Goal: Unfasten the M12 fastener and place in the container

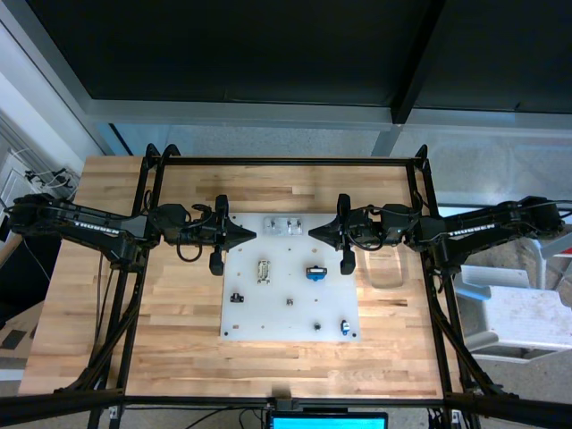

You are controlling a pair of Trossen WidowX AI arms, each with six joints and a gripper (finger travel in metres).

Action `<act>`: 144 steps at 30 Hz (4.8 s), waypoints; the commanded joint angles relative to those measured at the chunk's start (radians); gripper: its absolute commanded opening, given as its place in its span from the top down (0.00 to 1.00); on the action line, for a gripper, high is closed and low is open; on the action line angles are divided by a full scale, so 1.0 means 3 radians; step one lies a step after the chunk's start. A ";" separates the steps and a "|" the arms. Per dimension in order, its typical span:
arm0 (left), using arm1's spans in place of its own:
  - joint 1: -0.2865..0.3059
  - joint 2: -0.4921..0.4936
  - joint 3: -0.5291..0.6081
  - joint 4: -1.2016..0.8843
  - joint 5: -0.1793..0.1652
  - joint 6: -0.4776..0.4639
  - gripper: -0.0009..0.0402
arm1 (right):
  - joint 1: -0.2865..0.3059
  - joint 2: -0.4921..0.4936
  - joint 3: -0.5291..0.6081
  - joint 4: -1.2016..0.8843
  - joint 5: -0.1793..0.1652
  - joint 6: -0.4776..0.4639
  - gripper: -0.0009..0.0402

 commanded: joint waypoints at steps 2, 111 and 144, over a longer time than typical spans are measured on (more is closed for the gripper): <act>0.0000 0.0000 0.0000 0.0001 0.0000 0.0001 0.98 | 0.0001 0.0001 0.0001 0.0001 -0.0001 0.0003 0.98; 0.0000 0.0000 0.0000 0.0001 0.0000 0.0001 0.98 | 0.1502 0.3188 0.4019 -0.5951 -0.0023 0.3154 0.35; 0.0001 0.0000 0.0000 0.0001 0.0001 0.0001 0.98 | 0.1472 0.3188 0.3546 -0.5447 0.0006 0.3142 0.36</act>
